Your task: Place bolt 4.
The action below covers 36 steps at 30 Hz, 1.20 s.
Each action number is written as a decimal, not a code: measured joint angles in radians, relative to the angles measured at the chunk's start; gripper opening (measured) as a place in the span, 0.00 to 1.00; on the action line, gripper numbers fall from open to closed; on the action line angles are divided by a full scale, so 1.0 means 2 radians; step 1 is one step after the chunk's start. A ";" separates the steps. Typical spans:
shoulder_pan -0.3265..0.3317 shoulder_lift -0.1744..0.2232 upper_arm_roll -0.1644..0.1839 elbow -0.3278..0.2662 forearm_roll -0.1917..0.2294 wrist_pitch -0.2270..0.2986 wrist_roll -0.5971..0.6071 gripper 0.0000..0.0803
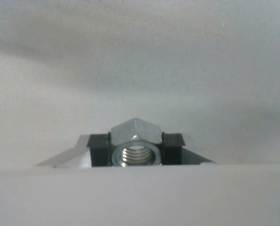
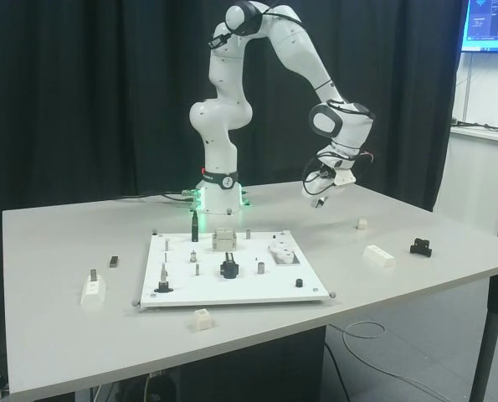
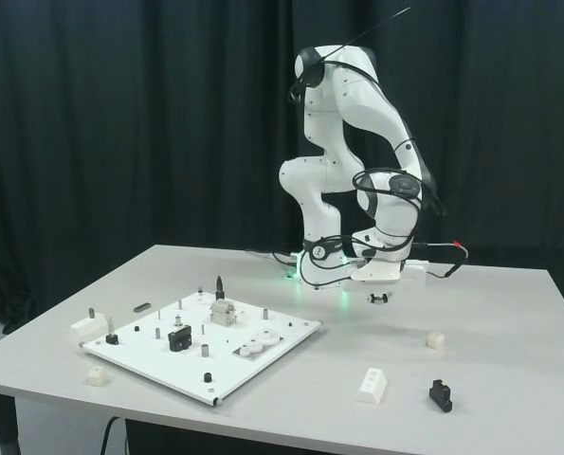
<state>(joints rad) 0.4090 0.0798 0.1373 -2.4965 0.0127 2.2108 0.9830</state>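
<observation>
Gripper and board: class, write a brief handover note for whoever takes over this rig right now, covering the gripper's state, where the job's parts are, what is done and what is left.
Gripper: shut on a threaded hex part, shown by the wrist view; the task calls it bolt 4.
Position: the arm holds it in the air above bare grey table, off to the side of the white board, not over it.
Done: part picked up and carried.
Left: move over the board, set the part in its place, release. Which spot it belongs to cannot be told from here.

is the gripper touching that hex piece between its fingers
Touching. The wrist view shows the black fingers pressed against both sides of the threaded hex piece, with no gap visible.
</observation>
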 joint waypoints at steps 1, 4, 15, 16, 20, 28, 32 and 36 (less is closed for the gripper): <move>0.000 0.000 0.000 0.000 0.000 0.000 -0.001 0.28; -0.001 -0.001 0.000 0.000 0.000 0.000 -0.001 0.28; -0.005 -0.001 0.000 0.000 0.000 0.000 -0.003 0.28; -0.005 -0.001 0.000 0.000 0.000 0.000 -0.003 0.28; -0.007 -0.002 0.000 0.000 0.000 0.000 -0.005 0.28; -0.011 -0.006 0.000 0.000 0.000 0.000 -0.007 0.28; -0.012 -0.006 -0.001 0.000 -0.001 0.000 -0.016 0.28; -0.012 -0.006 -0.002 0.000 -0.001 0.000 -0.022 0.28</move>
<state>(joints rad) 0.3851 0.0678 0.1338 -2.4955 0.0114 2.2116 0.9397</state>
